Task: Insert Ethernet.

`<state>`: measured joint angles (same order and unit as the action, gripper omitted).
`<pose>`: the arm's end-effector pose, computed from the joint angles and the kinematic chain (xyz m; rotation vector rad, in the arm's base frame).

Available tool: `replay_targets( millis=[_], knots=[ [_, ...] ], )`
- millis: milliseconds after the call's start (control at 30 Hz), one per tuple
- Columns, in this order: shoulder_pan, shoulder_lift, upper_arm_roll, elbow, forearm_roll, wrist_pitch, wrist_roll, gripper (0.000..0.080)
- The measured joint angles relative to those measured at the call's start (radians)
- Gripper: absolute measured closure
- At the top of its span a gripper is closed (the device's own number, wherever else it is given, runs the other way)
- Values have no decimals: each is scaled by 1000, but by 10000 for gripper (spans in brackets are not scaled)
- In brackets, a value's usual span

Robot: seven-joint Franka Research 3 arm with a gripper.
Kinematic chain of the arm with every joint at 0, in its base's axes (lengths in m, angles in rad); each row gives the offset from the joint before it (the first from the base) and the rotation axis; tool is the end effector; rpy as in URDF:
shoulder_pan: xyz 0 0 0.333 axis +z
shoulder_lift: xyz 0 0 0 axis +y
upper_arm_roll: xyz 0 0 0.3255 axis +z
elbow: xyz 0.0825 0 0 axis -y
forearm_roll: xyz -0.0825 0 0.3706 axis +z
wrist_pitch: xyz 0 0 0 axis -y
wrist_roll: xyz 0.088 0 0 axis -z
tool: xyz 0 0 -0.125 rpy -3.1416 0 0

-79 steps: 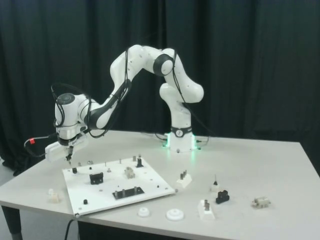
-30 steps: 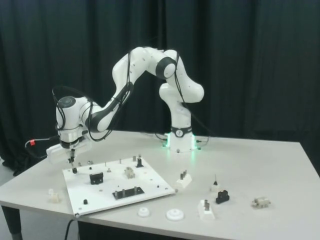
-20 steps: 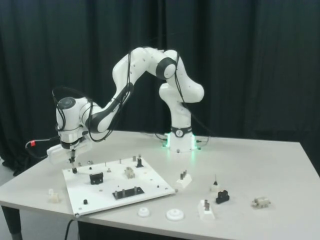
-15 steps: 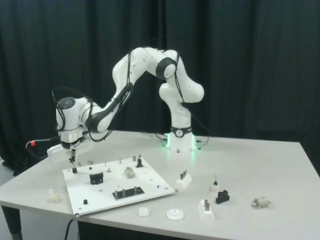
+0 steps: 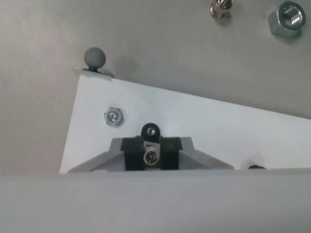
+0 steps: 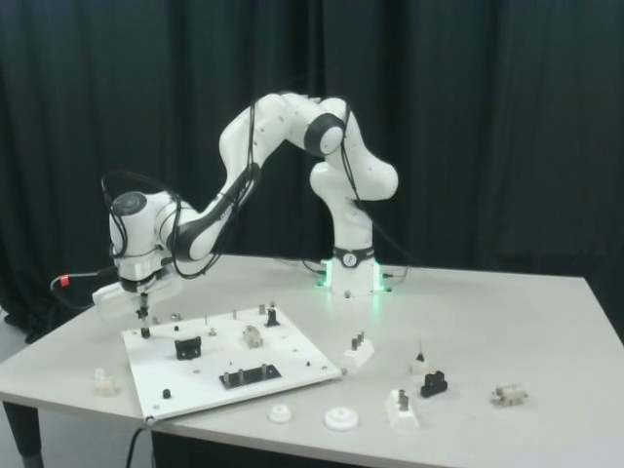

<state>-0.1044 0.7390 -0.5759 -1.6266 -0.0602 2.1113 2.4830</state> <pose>0.5431 -0.3849 0.2341 0.1506 -2.7334 0.3483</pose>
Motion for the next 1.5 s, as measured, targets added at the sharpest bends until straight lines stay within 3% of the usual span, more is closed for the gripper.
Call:
replay_targets(
  millis=[267,1500],
  knots=[
    [21,10,-24,-2,1,0,5,737],
    [23,15,-41,-2,2,38,16,737]
  ],
)
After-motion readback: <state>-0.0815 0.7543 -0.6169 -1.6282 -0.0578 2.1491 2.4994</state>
